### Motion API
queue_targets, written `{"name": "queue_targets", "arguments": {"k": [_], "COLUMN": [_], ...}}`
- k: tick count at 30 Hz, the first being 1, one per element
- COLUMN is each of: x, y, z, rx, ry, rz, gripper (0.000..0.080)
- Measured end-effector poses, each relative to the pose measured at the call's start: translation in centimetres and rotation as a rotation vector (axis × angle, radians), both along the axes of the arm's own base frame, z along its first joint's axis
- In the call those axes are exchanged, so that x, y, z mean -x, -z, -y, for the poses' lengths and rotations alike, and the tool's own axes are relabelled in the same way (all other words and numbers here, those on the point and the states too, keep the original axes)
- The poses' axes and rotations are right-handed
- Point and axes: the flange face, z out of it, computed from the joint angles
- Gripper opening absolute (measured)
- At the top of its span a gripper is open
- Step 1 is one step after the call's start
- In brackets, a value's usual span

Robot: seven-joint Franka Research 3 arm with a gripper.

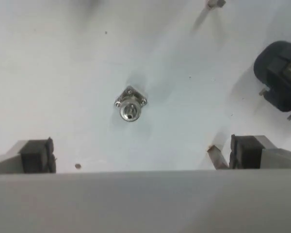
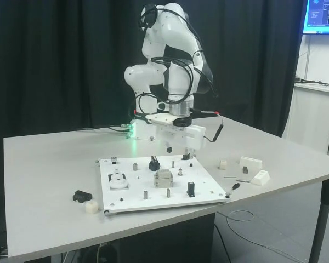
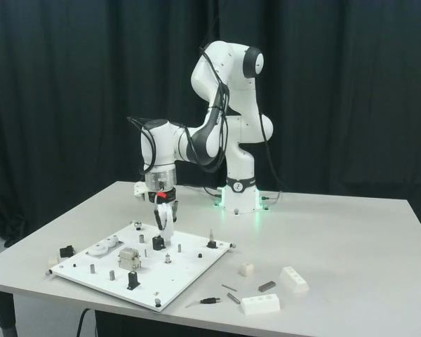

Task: Remove BNC.

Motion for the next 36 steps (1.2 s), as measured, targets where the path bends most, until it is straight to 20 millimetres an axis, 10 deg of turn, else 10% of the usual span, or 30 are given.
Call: {"name": "queue_targets", "arguments": {"k": [36], "x": [-0.2], "y": [4.5], "z": [-1.2], "rx": [0.076], "ry": [0.153], "rz": [0.025], "gripper": [0.08]}}
